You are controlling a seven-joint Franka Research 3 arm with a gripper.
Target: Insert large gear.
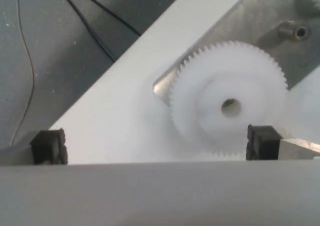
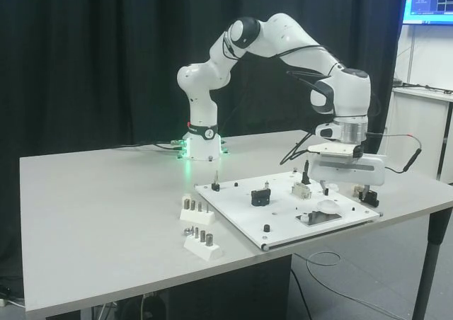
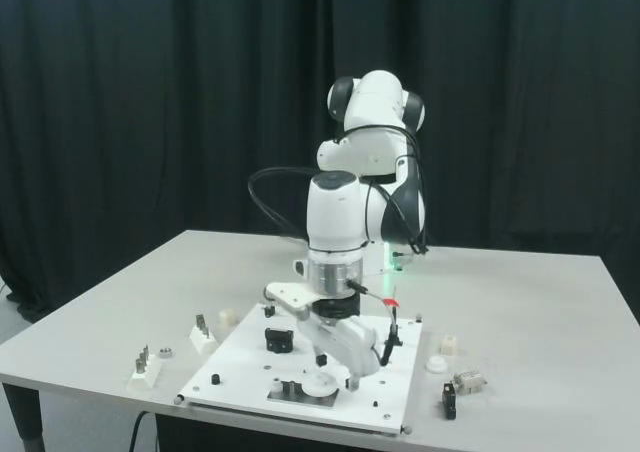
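So the arm (image 2: 276,44) is bolted at the back of the grey counter (image 2: 99,207), arches up and over, then drops the wrist straight down over the near end of the white board (image 2: 233,210). Black curtain (image 3: 150,92) hangs behind the whole setup, and there's a screen (image 2: 429,1) in the top corner of the first room view.

The end effector (image 1: 156,145) hovers just above the board with its fingers (image 1: 261,142) spread wide, nothing between them. From the wrist camera you can see both black pads well apart.

The gear (image 1: 228,100), white and toothed, sits flat on the metal plate (image 1: 270,16) set into the board, below the end effector and nearer one finger than the other. Can't tell if it's actually seated on a peg. A small peg (image 1: 294,31) stands on the plate just beside it.

Off the board there are two white blocks (image 2: 203,246) holding little pegs, near the counter's front edge. A black cable (image 1: 95,21) runs along the floor.
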